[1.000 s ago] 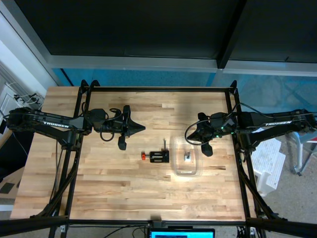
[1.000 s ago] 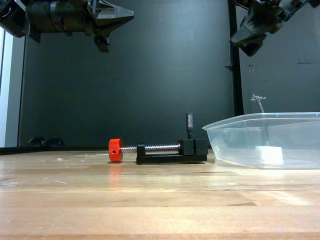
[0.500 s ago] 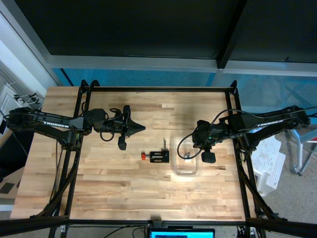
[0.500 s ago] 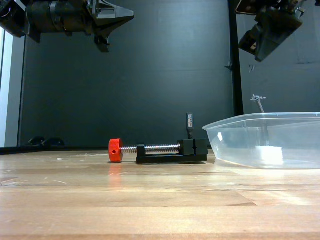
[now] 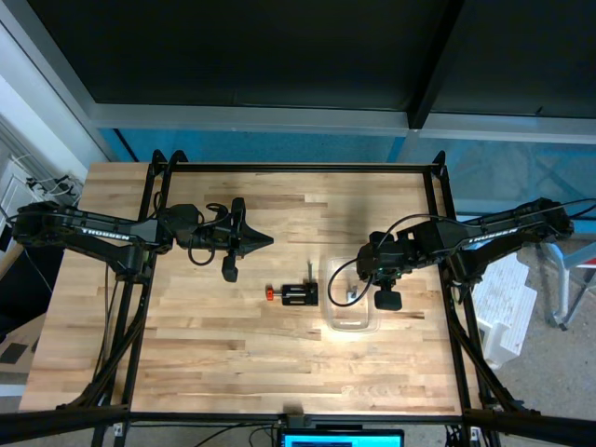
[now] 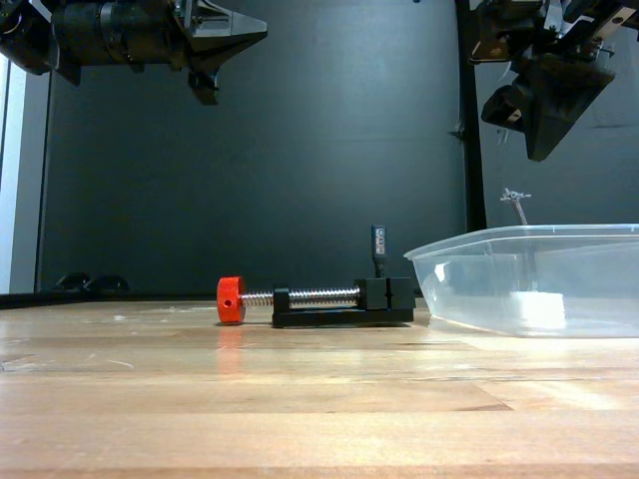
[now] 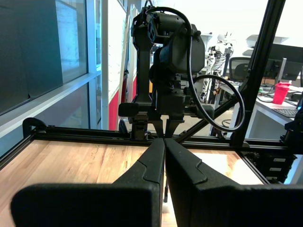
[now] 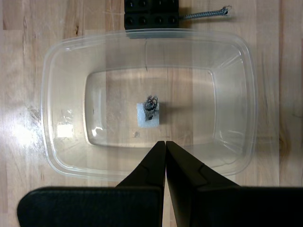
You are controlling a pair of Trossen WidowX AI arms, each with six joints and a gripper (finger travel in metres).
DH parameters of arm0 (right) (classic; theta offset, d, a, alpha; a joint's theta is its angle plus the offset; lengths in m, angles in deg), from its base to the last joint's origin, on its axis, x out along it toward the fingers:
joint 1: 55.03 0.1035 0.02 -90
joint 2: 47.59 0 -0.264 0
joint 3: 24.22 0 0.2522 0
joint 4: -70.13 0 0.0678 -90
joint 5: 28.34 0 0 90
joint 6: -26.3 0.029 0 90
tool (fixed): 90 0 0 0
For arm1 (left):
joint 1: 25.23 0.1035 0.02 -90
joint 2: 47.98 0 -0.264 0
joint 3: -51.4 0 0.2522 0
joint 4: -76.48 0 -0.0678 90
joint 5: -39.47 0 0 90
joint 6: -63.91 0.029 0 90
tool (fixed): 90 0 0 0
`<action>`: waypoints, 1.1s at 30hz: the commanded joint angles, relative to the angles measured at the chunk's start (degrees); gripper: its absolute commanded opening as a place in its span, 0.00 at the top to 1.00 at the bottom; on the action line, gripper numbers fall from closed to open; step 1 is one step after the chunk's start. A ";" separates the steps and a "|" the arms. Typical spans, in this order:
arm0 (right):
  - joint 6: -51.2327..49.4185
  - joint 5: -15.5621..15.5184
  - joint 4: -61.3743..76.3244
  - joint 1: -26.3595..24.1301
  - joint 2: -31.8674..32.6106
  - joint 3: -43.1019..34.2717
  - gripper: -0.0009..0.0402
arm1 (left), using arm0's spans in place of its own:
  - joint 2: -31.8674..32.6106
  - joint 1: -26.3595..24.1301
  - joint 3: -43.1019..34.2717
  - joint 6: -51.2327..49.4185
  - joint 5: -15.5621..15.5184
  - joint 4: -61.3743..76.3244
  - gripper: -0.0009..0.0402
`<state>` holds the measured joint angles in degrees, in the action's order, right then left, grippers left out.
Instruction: Pick the usb-c connector and install on the hub
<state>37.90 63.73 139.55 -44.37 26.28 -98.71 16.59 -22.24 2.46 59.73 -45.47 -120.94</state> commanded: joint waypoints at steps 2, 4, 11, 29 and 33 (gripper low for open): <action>0.20 0.09 0.66 0.28 0.87 -0.07 0.94 | 0.02 0.00 -0.02 0.00 0.00 0.00 0.98; 0.52 0.13 0.61 0.55 1.22 -0.04 0.90 | 0.02 0.02 -0.02 0.00 0.00 0.00 0.98; 1.51 1.44 0.39 0.98 2.93 -0.04 0.76 | 0.02 0.02 -0.02 0.00 0.00 0.00 0.98; 4.42 1.42 -4.17 2.34 11.39 0.20 0.64 | 0.02 0.00 -0.02 0.00 0.00 0.00 0.98; 4.46 1.40 -4.48 2.62 12.90 0.22 0.64 | 0.02 0.02 -0.02 0.00 0.00 0.00 0.98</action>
<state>42.34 65.15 135.16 -41.88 38.69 -98.52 16.59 -22.24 2.44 59.71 -45.49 -120.92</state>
